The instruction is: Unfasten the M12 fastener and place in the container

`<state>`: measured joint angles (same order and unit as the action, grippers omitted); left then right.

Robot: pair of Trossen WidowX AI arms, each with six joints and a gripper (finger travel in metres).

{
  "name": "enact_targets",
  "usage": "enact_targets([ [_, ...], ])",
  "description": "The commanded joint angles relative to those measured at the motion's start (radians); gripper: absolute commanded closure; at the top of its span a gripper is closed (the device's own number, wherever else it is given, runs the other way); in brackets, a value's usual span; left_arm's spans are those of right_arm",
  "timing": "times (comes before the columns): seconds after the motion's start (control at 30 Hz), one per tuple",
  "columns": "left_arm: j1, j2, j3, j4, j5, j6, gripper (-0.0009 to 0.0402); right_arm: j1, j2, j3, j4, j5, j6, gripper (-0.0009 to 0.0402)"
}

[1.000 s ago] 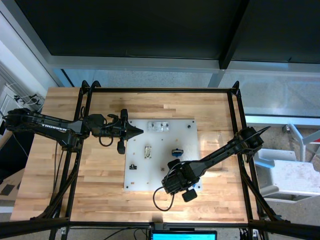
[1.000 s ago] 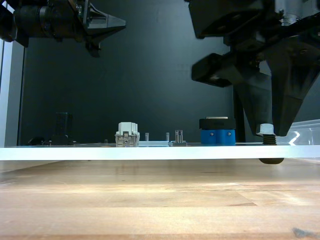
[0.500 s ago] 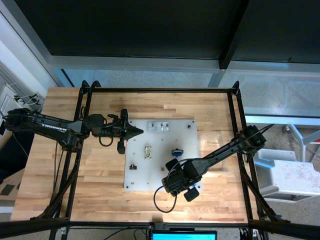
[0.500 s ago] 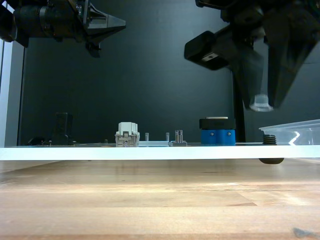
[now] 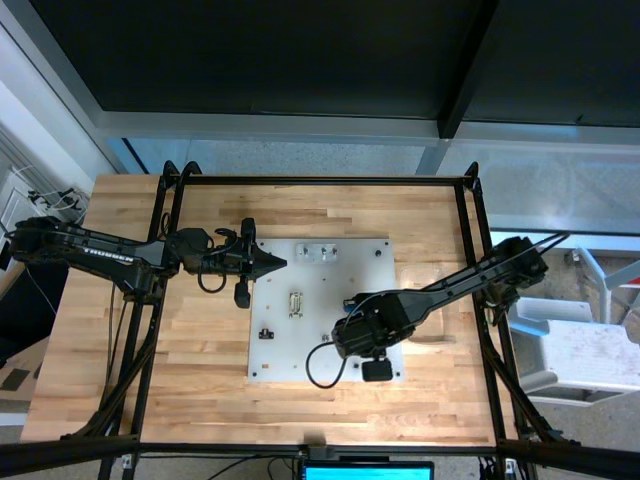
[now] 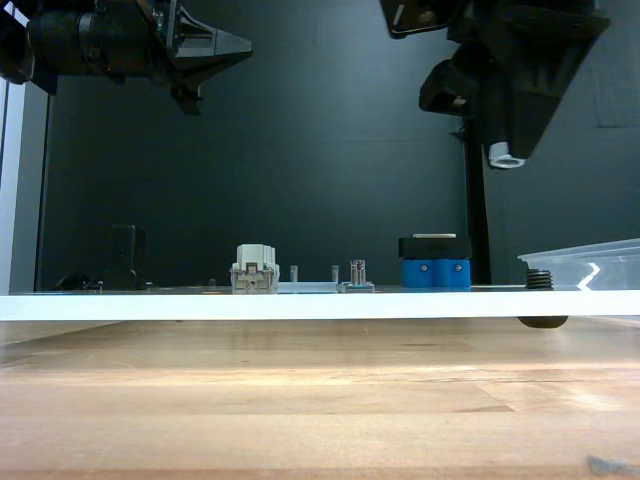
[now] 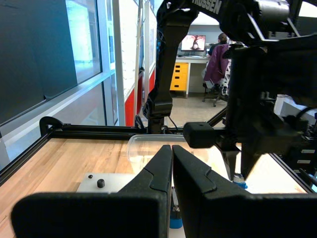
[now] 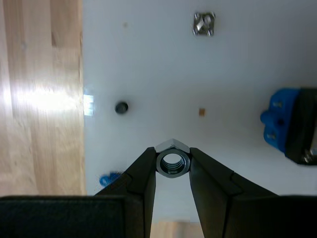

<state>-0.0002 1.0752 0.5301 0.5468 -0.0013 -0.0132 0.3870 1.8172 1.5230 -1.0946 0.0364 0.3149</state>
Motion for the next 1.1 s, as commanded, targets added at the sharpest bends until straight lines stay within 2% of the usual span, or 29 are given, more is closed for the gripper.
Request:
enact_targets([
  [0.03, 0.000, 0.000, 0.000, 0.000, 0.000, 0.000, 0.0393, -0.013, -0.054, -0.064, 0.000, 0.034, -0.020, 0.0380],
  [0.07, 0.000, 0.000, 0.000, 0.000, 0.000, 0.000, 0.0393, -0.019, -0.075, -0.088, 0.000, 0.050, -0.026, 0.0380],
  [0.1, 0.000, 0.000, 0.000, 0.000, 0.000, 0.000, 0.0393, -0.027, -0.095, -0.111, 0.000, 0.052, -0.035, 0.0380],
  [0.27, 0.000, 0.000, 0.000, 0.000, 0.000, 0.000, 0.0393, -0.073, -0.192, -0.238, 0.010, 0.050, -0.044, 0.0380],
  [0.53, 0.000, 0.000, 0.000, 0.000, 0.000, 0.000, 0.0393, -0.111, -0.348, -0.428, 0.015, 0.050, -0.039, 0.0380],
  [0.87, 0.000, 0.000, 0.000, 0.000, 0.000, 0.000, 0.0393, -0.132, -0.510, -0.608, 0.016, 0.050, -0.039, 0.0380],
  [1.1, 0.000, 0.000, 0.000, 0.000, 0.000, 0.000, 0.0393, -0.132, -0.573, -0.680, 0.016, 0.049, -0.034, 0.0380],
])
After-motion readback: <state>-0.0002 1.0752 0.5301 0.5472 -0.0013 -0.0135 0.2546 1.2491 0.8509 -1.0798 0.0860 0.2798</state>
